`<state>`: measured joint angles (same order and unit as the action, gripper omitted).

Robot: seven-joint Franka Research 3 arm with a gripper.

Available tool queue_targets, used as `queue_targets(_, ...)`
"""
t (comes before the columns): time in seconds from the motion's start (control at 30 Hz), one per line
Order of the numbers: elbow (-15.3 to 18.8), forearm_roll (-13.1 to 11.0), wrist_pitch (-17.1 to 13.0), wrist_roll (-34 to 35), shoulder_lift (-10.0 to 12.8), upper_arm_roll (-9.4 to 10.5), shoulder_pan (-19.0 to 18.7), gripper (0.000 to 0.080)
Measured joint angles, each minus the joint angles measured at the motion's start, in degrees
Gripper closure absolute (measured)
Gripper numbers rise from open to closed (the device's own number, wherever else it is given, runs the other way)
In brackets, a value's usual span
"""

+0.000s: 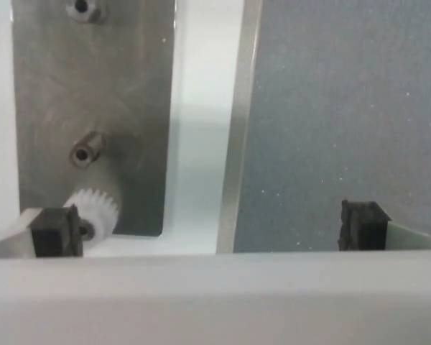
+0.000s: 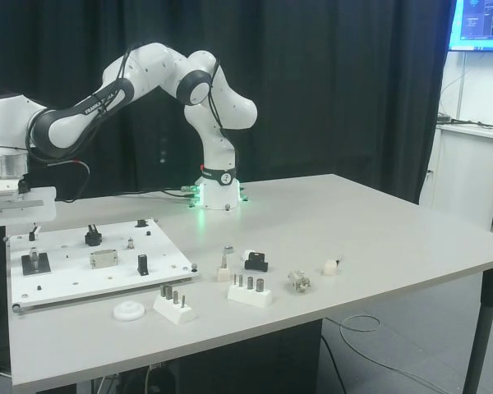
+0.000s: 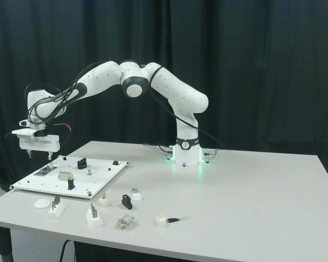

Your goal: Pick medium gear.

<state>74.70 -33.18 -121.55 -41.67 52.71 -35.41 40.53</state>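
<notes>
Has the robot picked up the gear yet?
Not yet. Done: the hand hangs over the white board, by a small white toothed gear on a grey metal plate. In hand: nothing, its fingers are open. Left: centre on the gear, close, lift.

You're in a robotics lab: white arm bolted to a grey table, black curtains behind it, a white assembly board under the gripper, a monitor far across the room.
</notes>
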Motion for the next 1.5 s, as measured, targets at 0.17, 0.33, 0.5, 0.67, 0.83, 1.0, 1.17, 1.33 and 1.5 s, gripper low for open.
queue_targets(0.17,-0.3,0.0,0.4,0.3,0.0,-0.01,0.0,0.0003)
queue_targets(0.33,-0.7,0.0,0.7,0.5,0.0,-0.01,-0.2,0.0003)
queue_targets(0.5,-1.3,0.0,1.1,0.6,-0.1,-0.01,-0.3,0.0003)
queue_targets(0.67,-2.1,0.0,2.1,1.3,-0.1,-0.02,-0.4,0.0003)
queue_targets(0.83,-2.9,0.0,2.9,1.9,-0.2,-0.02,-0.5,0.0003)
queue_targets(1.0,-3.3,0.0,3.5,2.3,-0.3,-0.01,-0.7,0.0003)
queue_targets(1.17,-3.6,0.0,4.0,2.5,-0.6,-0.02,-0.9,0.0003)
queue_targets(1.33,-3.6,0.0,4.3,2.6,-0.9,-0.04,-1.0,0.0003)
queue_targets(1.5,-3.6,0.0,5.4,2.8,-1.3,-0.11,-1.1,0.0003)
